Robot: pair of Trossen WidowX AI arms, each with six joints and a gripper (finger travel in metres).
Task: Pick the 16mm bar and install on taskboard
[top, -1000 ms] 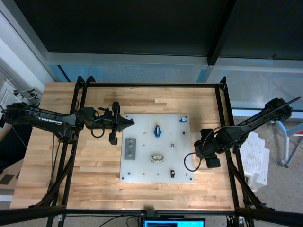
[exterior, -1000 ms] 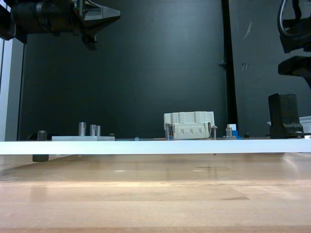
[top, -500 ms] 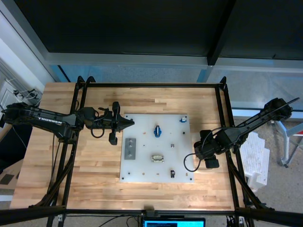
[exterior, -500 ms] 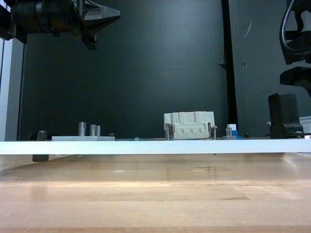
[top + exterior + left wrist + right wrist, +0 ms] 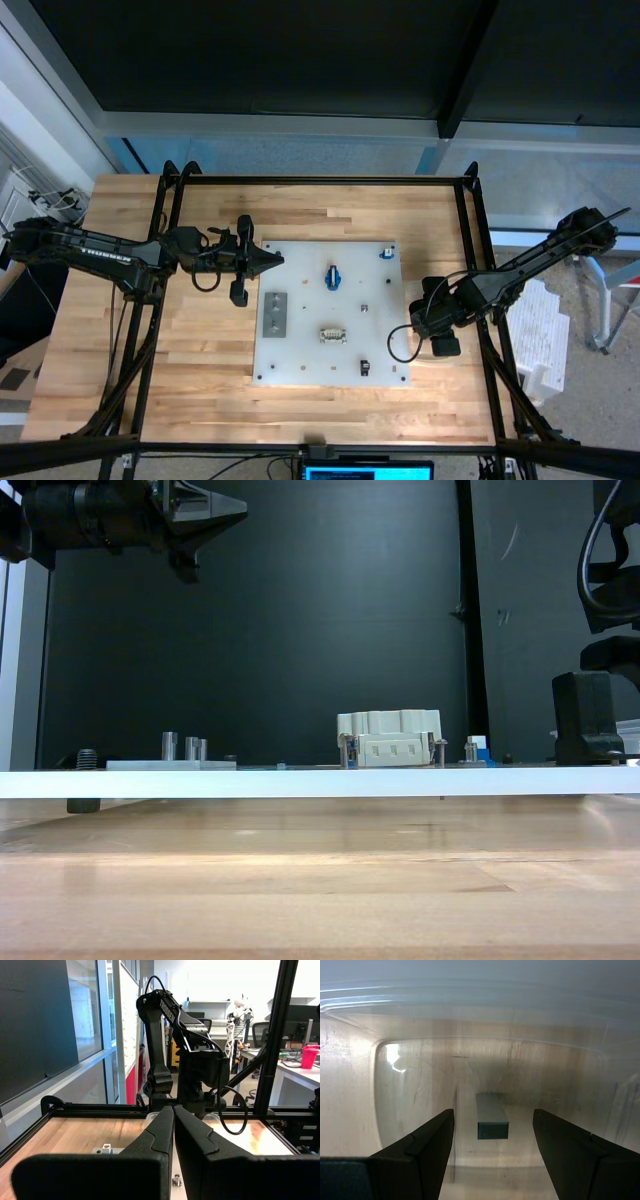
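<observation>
Right wrist view shows the right gripper (image 5: 493, 1111) spread wide above a clear tray (image 5: 420, 1060), with the 16mm bar (image 5: 491, 1119) lying on the tray floor, centred between its fingers and untouched. The left gripper (image 5: 272, 258), fingers pressed together, hovers over the taskboard (image 5: 300, 355) near its far left corner.

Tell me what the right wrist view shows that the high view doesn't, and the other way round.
Only the right wrist view shows the 16mm bar. It lies in a clear plastic tray, between the open fingers of the right gripper and touching neither.

Only the high view shows the taskboard with its grey block, blue piece and connector. It also shows the left gripper, shut, above the board's far left corner.

Both show the right gripper, which hangs just off the taskboard's right edge.
</observation>
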